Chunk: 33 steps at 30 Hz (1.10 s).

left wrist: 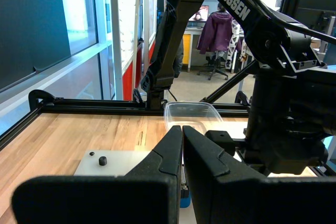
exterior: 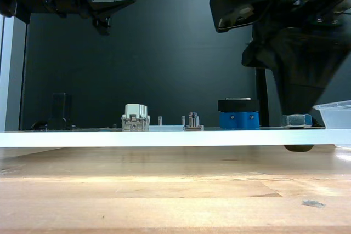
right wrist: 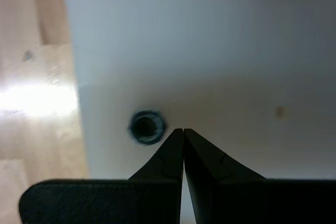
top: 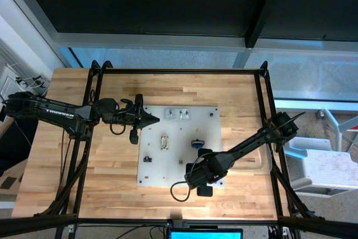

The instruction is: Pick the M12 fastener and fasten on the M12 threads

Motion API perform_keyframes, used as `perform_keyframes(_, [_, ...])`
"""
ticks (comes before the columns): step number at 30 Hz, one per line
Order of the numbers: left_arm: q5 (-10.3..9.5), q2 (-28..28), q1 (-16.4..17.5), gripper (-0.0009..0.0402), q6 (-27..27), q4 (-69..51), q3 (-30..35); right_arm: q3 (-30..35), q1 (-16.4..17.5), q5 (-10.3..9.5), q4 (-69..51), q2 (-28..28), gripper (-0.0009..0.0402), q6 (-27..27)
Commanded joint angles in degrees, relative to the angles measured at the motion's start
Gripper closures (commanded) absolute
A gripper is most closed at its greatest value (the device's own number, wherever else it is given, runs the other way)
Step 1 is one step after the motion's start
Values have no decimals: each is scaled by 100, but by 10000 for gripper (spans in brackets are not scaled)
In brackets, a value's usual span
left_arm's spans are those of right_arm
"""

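"Silver, that little nut (right wrist: 147, 127); can you see where it is?"

"Yes; it sits flat on the white board (right wrist: 220, 51) with its hole facing up; it is near the edge of the board, and it is not in the clear tray (exterior: 335, 112)."

"Is it on its stud?"

"I cannot tell; the hole looks dark, no ribs show under it from the table edge, and from above the arm hides that spot."

"And the right gripper (right wrist: 182, 130)?"

"It is low over the board; its two fingers are pressed together with nothing between them; the nut is just beside the tips, not in them."

"What about the left gripper (left wrist: 182, 129)?"

"It hangs high over the far left side of the board; its fingers are pressed together too, and it holds nothing."

"How would that nut feel to pick up?"

"I think it is hard and very light; it will not bend or break; it looks smooth, so it may slip or skate away if a finger bumps it."

"So where should the fingers take it?"

"On two flat sides that face each other, I would say, not on the corners; come straight down with one finger on each side and keep the hole free, so it can go over the stud."
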Motion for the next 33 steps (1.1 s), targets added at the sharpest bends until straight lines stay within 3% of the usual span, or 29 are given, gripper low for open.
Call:
perform_keyframes(1, [2, 2, 2, 393, 0, 0, 0, 2, 4, -481, 57, -13, 393, -20])
perform_keyframes(5, [2, 2, 0, 393, 0, -2, 0, 0, 4, -1338, 153, -94, 393, -295])
perform_keyframes(7, [4, 2, 2, 393, 0, 0, 0, 0, 7, -1526, 155, -144, 393, -450])
perform_keyframes(9, [2, 2, 0, 393, 0, -2, 0, 0, 9, -1526, 138, -186, 393, -511])
perform_keyframes(13, [2, 2, 0, 393, 0, 0, 0, 0, 4, -1259, 0, -208, 393, -492])
perform_keyframes(18, [4, 2, 0, 393, 0, -2, 0, 0, 0, -507, -44, -251, 393, -356])
perform_keyframes(22, [2, 2, 0, 393, 0, 0, 0, 0, -2, -295, -50, -256, 393, -323])
perform_keyframes(26, [2, 2, 0, 393, 0, 0, 0, -24, -2, 129, -61, -256, 393, -151])
perform_keyframes(33, [2, 2, 0, 393, 0, 0, 0, -140, -2, 273, 2, -256, 393, -42])
